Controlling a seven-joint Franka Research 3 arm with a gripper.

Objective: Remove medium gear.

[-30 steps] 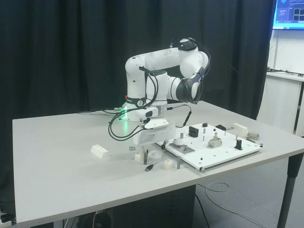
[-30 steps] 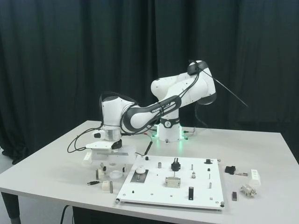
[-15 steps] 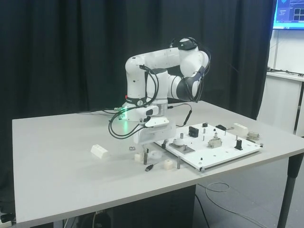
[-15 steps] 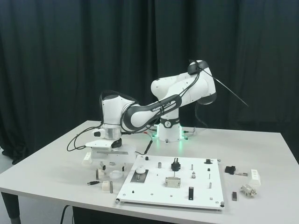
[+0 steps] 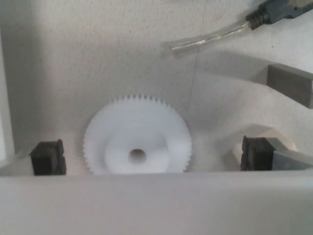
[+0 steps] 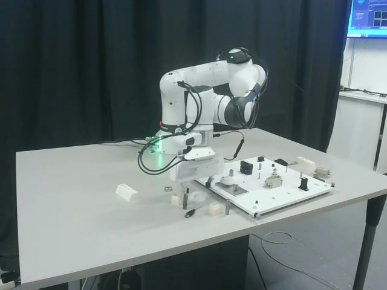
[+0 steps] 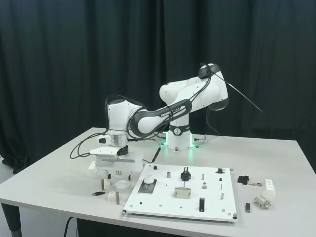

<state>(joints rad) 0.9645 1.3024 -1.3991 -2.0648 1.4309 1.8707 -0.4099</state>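
The gear [image 5: 137, 138] was a white toothed disc with a raised hub and a small centre hole. It lay flat on the grey table [image 6: 72, 199], beside the white board [image 7: 163, 200]. The gripper [image 5: 151, 154] hung above it, fingers [image 5: 48, 157] spread apart, touching nothing. No writing was legible.

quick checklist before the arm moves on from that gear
1. Gripper open: ok, jaws stand wide apart.
2. White gear released: ok, neither black fingertip touches it.
3. Gear flat on the grey table, off the white board: ok.
4. Cable end and grey block apart from gear: ok.
5. Gear is the medium one: cannot tell.
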